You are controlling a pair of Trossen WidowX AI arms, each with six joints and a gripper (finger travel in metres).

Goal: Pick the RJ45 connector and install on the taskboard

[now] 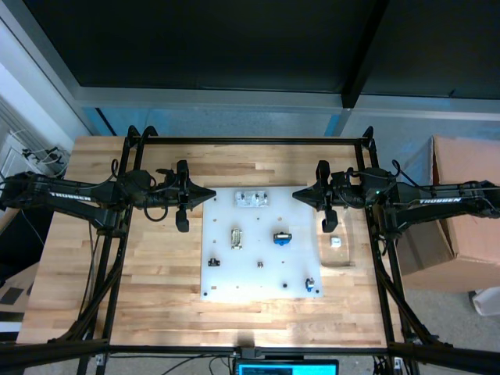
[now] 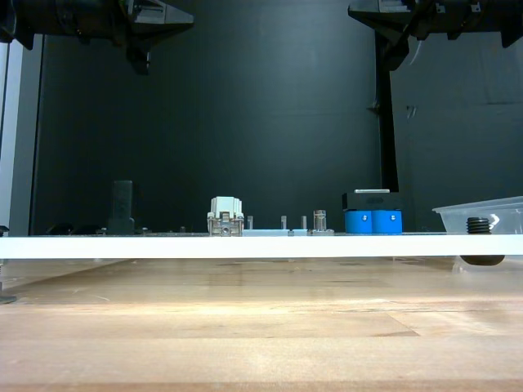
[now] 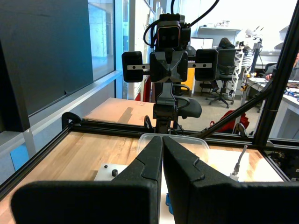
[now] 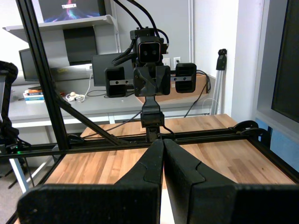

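The RJ45 connector (image 3: 235, 171) appears seated in the blue jack (image 1: 310, 285) at the near right corner of the white board (image 1: 234, 273), with its grey cable (image 3: 241, 156) rising from it. How deep it sits cannot be told. The left gripper (image 1: 212, 195) and the right gripper (image 1: 295, 193) are held high at the board's far edges, fingers pressed together on nothing, probably so the board is kept free.

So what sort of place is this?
Likely a robotics lab: a wooden table holds a white board, with the left gripper and right gripper hanging shut high by its far corners. Behind stand office chairs, a desk and a monitor. I cannot tell where the connector is.
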